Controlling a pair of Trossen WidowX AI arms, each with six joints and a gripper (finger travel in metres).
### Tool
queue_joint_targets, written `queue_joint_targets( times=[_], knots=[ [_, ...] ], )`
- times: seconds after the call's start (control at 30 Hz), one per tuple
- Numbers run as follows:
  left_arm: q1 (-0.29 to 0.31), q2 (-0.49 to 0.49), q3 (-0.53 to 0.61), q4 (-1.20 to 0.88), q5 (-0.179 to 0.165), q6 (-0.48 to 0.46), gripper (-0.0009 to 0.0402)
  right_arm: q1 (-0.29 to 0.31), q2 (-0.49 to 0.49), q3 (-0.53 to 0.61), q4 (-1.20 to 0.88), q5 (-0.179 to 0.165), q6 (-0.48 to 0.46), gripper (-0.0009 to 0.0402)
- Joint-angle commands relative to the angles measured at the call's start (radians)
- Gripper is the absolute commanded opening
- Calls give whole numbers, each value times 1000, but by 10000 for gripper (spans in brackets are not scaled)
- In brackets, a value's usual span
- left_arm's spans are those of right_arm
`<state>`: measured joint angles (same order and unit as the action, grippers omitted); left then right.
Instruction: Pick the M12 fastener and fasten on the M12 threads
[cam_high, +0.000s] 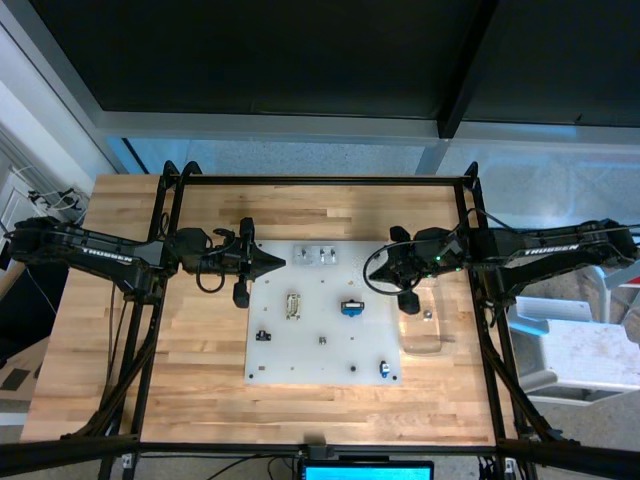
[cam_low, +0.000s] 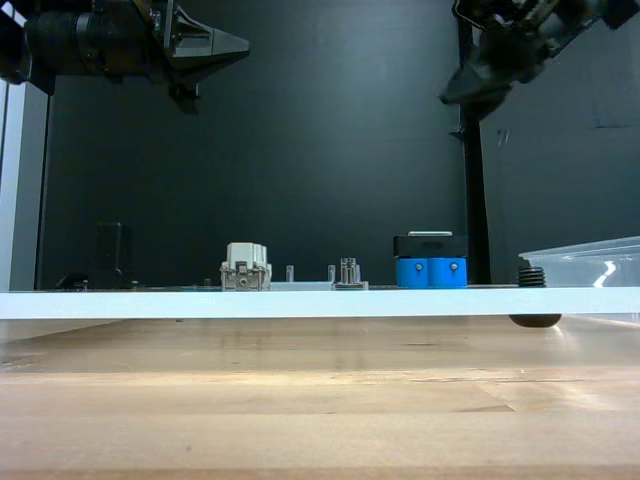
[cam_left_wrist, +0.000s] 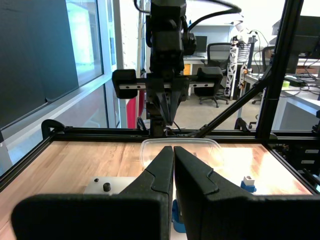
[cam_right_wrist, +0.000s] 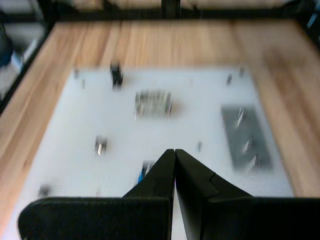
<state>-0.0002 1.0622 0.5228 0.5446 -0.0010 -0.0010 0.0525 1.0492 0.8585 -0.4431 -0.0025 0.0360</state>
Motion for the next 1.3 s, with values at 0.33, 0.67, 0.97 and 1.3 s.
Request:
queue_joint_targets(
  times=[0.33,0.67,0.97,1.3],
  knots=[
    [0,0,0,0,0,0,0,21,132,180,-617,-27,-159,0],
    [0,0,0,0,0,0,0,68,181,197,-795,-25,-370,0],
    [0,0,0,0,0,0,0,148,189,197,-863,-23,-660,0],
    [0,0,0,0,0,0,0,230,189,196,-881,-17,-993,1]
  ],
)
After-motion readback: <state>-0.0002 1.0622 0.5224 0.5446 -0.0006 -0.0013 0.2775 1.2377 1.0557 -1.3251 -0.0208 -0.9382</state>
